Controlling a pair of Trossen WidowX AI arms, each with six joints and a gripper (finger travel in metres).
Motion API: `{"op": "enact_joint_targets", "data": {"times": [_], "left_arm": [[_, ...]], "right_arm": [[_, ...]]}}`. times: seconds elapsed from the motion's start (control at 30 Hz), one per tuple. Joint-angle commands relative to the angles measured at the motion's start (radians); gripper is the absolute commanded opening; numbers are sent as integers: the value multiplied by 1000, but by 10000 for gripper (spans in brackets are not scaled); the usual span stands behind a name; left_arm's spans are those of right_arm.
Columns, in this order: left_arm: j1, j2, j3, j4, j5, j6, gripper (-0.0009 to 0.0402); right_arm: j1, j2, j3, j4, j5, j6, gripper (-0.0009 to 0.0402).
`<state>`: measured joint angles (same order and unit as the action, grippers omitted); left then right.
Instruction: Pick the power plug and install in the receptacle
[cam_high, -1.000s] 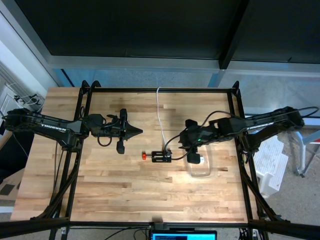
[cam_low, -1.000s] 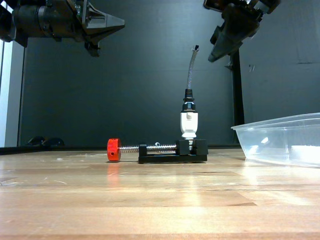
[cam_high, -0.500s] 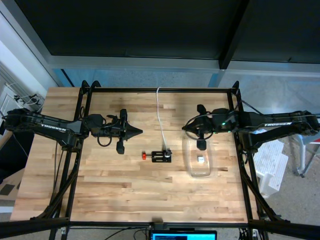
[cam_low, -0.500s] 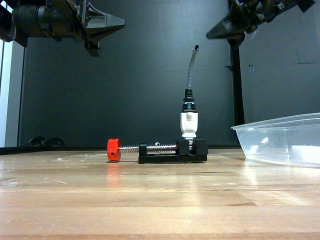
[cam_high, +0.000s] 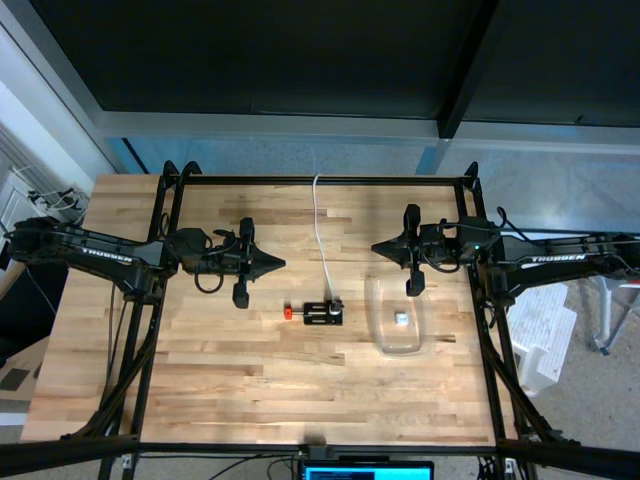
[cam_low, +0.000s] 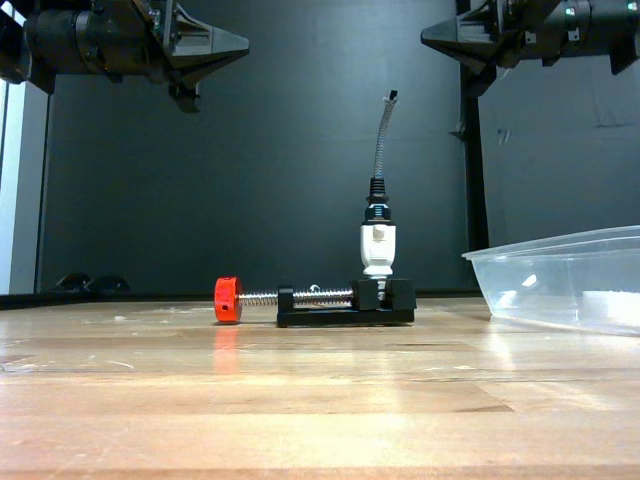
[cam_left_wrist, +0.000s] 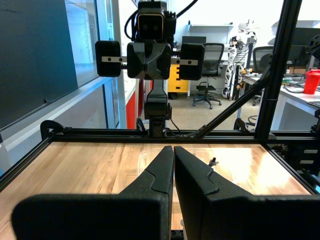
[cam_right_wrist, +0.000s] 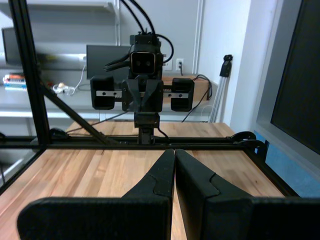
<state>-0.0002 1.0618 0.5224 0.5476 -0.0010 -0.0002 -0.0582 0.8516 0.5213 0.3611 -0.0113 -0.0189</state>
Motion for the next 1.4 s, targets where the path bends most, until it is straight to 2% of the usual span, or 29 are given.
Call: {"op": "enact_joint_targets", "data": {"times": [0.03,0.37,1.03,1.33,1.37,1.4], "left_arm": [[0,0,0,0,0,0,0],[0,0,0,0,0,0,0],[0,0,0,0,0,0,0],[0,0,0,0,0,0,0],[0,0,0,0,0,0,0],[0,0,0,0,0,0,0]], "right_arm": [[4,1,-19,34,0,14,0],[45,3,-33,40,-8,38,0],[53,8,-69,45,-16,51,0],[52,8,-68,64,-3,66,0],[52,8,-68,66,1,67,0],[52,8,-68,66,21,74,0]]}}
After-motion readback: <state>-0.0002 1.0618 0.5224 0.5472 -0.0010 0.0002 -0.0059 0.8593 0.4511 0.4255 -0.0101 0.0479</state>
